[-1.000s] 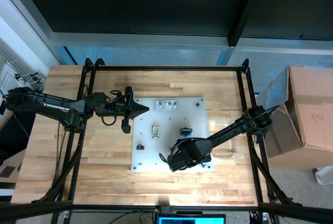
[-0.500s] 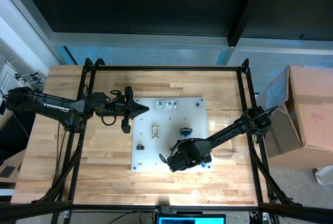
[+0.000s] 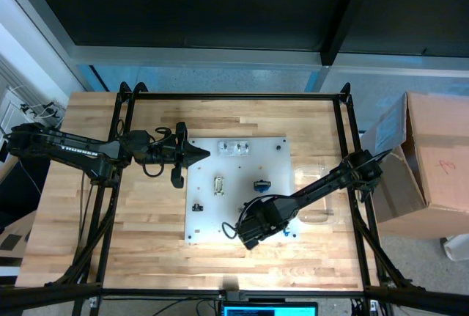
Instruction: Unfasten the M12 nut and place it in the container
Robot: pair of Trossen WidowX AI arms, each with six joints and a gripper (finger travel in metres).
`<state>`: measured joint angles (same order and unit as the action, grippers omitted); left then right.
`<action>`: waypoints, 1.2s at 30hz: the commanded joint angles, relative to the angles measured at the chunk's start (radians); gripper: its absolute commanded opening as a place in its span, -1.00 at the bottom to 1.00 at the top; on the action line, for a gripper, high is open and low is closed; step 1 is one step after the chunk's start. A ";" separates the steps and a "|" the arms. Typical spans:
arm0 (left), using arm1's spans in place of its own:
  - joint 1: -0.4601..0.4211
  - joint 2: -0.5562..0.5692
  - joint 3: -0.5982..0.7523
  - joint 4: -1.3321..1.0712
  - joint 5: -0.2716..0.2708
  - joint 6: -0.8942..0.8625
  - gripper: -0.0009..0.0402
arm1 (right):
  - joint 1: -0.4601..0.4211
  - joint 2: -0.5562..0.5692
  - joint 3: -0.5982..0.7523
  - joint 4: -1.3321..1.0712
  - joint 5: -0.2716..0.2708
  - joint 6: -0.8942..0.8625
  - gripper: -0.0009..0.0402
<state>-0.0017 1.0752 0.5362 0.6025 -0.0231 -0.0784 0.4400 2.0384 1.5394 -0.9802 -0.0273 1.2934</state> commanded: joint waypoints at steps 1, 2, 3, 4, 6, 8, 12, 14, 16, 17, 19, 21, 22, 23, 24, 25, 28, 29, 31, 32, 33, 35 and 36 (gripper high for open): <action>0.000 0.000 0.000 0.000 0.000 0.000 -0.96 | 0.001 -0.002 0.000 0.003 0.000 -0.225 -0.87; 0.000 0.000 0.000 0.000 0.000 0.000 -0.96 | 0.001 -0.002 0.000 0.003 0.000 -0.294 -0.87; 0.000 0.000 0.000 0.000 0.000 0.000 -0.96 | 0.001 -0.002 0.000 0.003 0.000 -0.363 -0.87; 0.000 0.000 0.000 0.000 0.000 0.000 -0.96 | 0.001 -0.002 0.000 0.003 0.000 -0.431 -0.87; 0.000 0.000 0.000 0.000 0.000 0.000 -0.96 | 0.001 -0.002 0.000 0.003 0.000 -0.588 -0.87; 0.000 0.000 0.000 0.000 0.000 0.000 -0.96 | 0.001 -0.002 0.000 0.004 0.000 -0.742 -0.87; 0.000 0.000 0.000 0.000 0.000 0.000 -0.96 | 0.001 -0.006 0.000 0.005 0.000 -1.010 -0.87; 0.000 0.000 0.000 0.000 0.000 0.000 -0.96 | 0.000 -0.008 0.000 0.005 0.000 -1.157 -0.87; 0.000 0.000 0.000 0.000 0.000 0.000 -0.96 | 0.000 -0.010 0.000 0.005 0.000 -1.298 -0.87; 0.000 0.000 0.000 0.000 0.000 0.000 -0.96 | 0.000 -0.010 0.000 0.004 0.000 -1.371 -0.87; 0.000 0.000 0.000 0.000 0.000 0.000 -0.96 | 0.000 -0.012 0.000 0.003 0.000 -1.501 -0.87; 0.000 0.000 0.000 0.000 0.000 0.000 -0.96 | 0.000 -0.014 0.000 0.003 0.001 -1.641 -0.87; 0.000 0.000 0.000 0.000 0.000 0.000 -0.96 | 0.000 -0.016 0.000 0.002 0.001 -1.705 -0.87; 0.000 0.000 0.000 0.000 0.000 0.000 -0.96 | -0.001 -0.017 0.000 0.002 0.000 -1.760 -0.87; 0.000 0.000 0.000 0.000 0.000 0.000 -0.96 | -0.001 -0.017 0.000 0.002 0.001 -1.809 -0.87; 0.000 0.000 0.000 0.000 0.000 0.000 -0.96 | -0.001 -0.017 0.000 0.002 0.001 -1.857 -0.87; 0.000 0.000 0.000 0.000 0.000 0.000 -0.96 | -0.002 -0.017 0.000 0.001 0.000 -1.981 -0.87; 0.000 0.000 0.000 0.000 0.000 0.000 -0.96 | -0.002 -0.017 0.000 0.001 0.001 -2.026 -0.87; 0.000 0.000 0.000 0.000 0.000 0.000 -0.96 | -0.002 -0.017 0.000 0.002 0.001 -2.121 -0.87; 0.000 0.000 0.000 0.000 0.000 0.000 -0.96 | -0.002 -0.017 0.000 0.002 0.001 -2.156 -0.87; 0.000 0.000 0.000 0.000 0.000 0.000 -0.96 | -0.002 -0.017 0.000 0.003 0.001 -2.181 -0.87; 0.000 0.000 0.000 0.000 0.000 0.000 -0.96 | -0.002 -0.017 0.000 0.005 0.000 -2.192 -0.87; 0.000 0.000 0.000 0.000 0.000 0.000 -0.96 | -0.002 -0.017 0.000 0.002 0.000 -2.191 -0.87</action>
